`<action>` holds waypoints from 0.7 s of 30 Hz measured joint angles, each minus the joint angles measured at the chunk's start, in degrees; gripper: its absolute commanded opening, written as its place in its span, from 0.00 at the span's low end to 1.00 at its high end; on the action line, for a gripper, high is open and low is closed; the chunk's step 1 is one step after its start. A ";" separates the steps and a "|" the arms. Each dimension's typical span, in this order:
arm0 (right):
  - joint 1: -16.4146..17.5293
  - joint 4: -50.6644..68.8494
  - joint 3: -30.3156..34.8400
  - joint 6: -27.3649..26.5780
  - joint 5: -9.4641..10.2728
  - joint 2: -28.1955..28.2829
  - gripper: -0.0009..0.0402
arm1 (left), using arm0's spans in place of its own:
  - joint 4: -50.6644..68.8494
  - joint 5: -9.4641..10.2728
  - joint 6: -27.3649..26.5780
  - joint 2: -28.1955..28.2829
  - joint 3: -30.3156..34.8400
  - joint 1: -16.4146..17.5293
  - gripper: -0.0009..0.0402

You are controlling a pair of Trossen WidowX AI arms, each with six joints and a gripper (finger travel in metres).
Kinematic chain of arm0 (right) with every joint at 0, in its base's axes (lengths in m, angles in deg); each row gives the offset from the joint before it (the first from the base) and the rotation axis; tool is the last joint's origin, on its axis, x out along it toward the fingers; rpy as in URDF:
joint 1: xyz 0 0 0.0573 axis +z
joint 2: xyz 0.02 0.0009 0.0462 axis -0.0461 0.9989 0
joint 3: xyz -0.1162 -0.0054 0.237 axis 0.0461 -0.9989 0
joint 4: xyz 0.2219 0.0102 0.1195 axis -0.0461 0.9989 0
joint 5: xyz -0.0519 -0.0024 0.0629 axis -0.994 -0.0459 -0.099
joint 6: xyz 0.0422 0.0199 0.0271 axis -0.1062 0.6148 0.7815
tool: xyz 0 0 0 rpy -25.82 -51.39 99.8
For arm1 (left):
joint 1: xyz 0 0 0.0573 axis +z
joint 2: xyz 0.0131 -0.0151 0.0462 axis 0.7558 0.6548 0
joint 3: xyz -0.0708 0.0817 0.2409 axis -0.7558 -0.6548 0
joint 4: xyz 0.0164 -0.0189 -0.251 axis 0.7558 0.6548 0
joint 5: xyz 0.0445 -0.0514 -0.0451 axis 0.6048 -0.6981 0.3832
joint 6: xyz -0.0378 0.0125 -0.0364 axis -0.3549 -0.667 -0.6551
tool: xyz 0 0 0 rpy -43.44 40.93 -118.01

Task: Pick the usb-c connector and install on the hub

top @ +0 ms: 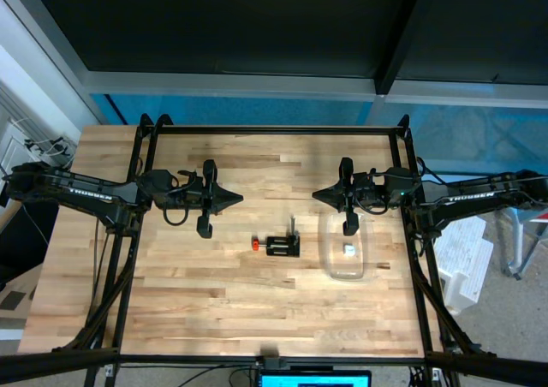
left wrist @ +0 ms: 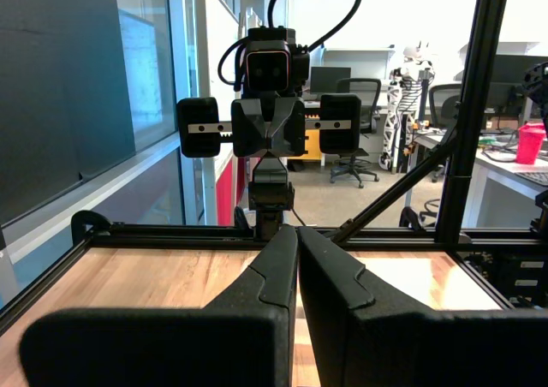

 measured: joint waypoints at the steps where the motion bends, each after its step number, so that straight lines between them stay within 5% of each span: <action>1: 0.00 0.04 0.00 0.00 0.02 0.00 0.02 | 0.02 -0.02 0.02 0.00 0.00 0.00 0.02; 21: 0.00 1.07 1.16 0.00 0.00 0.42 0.02 | 0.02 -0.02 0.02 0.00 -0.02 0.00 0.02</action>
